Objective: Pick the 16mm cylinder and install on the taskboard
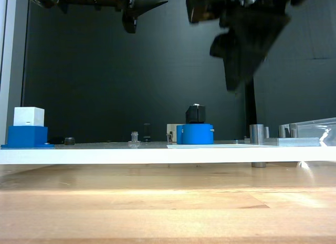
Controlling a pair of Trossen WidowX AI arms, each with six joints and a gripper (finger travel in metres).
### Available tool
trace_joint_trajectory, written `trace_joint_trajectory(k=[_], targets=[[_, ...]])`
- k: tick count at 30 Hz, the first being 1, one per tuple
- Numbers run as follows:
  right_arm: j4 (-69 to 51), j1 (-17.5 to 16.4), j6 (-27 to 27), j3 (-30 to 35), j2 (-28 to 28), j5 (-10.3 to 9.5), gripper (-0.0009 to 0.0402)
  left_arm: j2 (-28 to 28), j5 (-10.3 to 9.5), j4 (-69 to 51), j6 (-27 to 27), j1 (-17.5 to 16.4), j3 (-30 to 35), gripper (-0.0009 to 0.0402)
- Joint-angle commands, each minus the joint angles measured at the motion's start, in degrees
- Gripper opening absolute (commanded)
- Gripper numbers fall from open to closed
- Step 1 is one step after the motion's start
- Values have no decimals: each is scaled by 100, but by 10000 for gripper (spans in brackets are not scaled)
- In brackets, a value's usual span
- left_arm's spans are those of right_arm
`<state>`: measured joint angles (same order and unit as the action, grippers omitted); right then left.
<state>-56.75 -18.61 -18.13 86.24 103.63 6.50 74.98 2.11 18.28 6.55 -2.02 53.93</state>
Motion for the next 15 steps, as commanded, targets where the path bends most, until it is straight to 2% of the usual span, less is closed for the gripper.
trace_joint_trajectory(k=[1,8,15], targets=[[201,50,205,-31,-256,52,190,2,0,0,-2,0,0,97],[973,258,407,-557,-1025,146,168,2,0,2,0,0,0,97],[1757,503,651,-1320,-1899,151,158,0,0,2,0,0,0,97]])
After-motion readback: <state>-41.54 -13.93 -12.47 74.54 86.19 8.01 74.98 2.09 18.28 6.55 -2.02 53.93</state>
